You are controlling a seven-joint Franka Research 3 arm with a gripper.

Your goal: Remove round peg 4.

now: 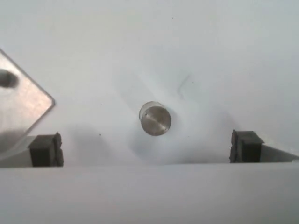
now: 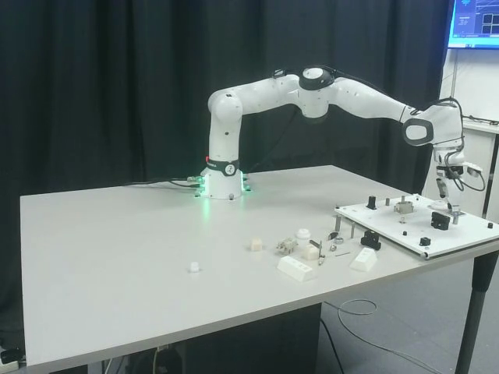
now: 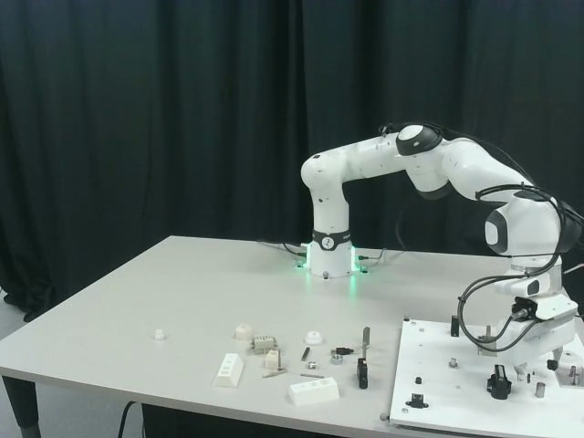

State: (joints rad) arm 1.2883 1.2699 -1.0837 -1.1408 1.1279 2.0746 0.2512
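Observation:
A grey round peg [image 1: 155, 118] stands upright in the white board [image 1: 149, 56], seen end-on in the wrist view. My gripper [image 1: 145, 148] hangs open above it, with one black fingertip [image 1: 46, 150] on each side and wide gaps to the peg. In the first room view the gripper [image 2: 447, 199] is over the far right part of the white board [image 2: 460, 238]. In the second room view the gripper [image 3: 546, 362] hovers over the right side of the board [image 3: 456, 401], near a small grey peg [image 3: 540, 390].
A grey metal plate [image 1: 18, 100] lies on the board close to one fingertip. Black fixtures [image 3: 497, 381] and small pegs stand on the board. Loose white blocks [image 3: 313, 391] and small parts lie on the grey table [image 3: 164, 292] beside the board.

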